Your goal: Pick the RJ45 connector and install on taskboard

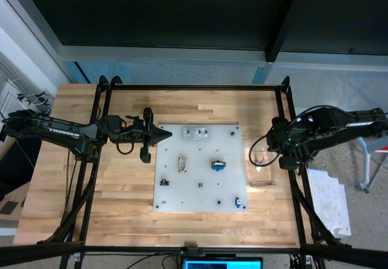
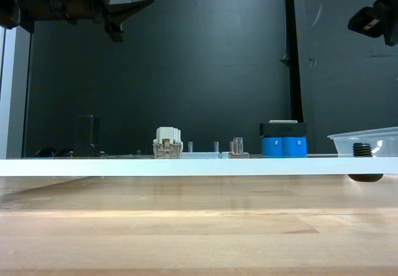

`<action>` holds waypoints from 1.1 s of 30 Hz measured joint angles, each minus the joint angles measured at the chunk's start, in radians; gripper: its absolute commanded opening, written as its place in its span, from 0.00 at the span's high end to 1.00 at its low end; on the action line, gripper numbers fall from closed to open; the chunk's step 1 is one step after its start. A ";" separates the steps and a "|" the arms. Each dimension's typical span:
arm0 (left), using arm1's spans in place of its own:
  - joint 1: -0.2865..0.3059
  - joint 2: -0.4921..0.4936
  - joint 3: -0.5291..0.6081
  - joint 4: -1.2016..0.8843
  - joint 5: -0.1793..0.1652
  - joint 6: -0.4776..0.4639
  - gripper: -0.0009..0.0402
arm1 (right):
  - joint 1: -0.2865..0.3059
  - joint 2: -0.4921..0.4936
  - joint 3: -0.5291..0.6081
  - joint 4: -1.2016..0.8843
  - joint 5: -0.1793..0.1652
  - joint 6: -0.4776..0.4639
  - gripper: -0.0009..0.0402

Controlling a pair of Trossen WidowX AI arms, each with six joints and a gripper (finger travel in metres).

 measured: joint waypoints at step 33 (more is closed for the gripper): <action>0.000 0.000 0.000 0.000 0.000 0.000 0.98 | 0.171 0.074 -0.205 0.089 0.097 0.227 0.55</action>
